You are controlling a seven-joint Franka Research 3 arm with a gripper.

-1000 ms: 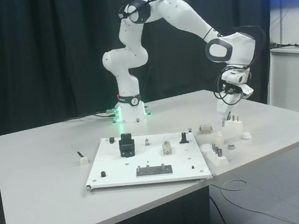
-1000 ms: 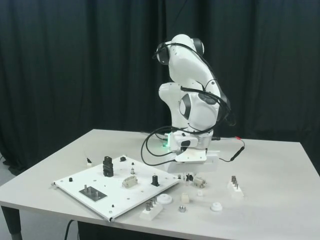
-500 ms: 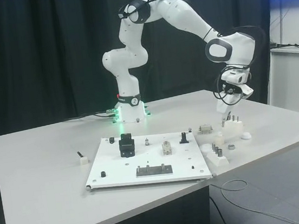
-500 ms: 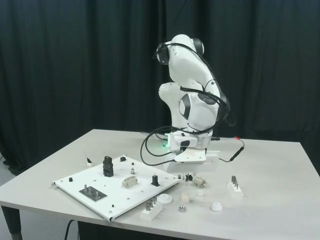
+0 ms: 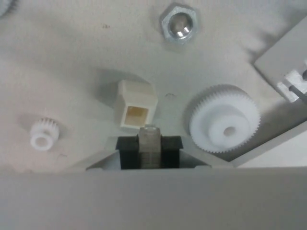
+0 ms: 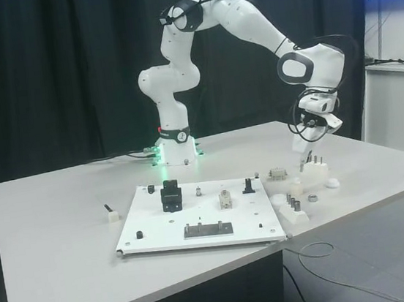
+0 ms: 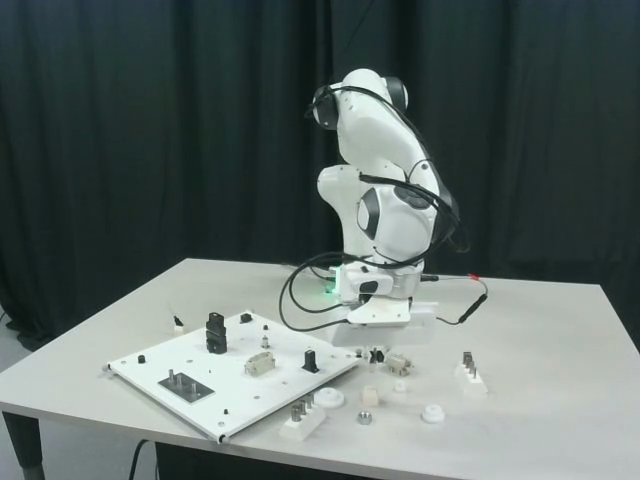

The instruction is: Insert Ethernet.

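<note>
Through the wrist camera we see the gripper (image 5: pixel 148 151) clamped on the Ethernet plug (image 5: pixel 148 146), a small ridged, translucent block pinched between 2 black pads. Just beyond its tip lies a hollow square white housing (image 5: pixel 136 104) on the grey table (image 5: pixel 72 62). Near it sit a large toothed white gear (image 5: pixel 224 125), a small white gear (image 5: pixel 43 132) and a shiny 6-sided metal nut (image 5: pixel 179 22).
</note>
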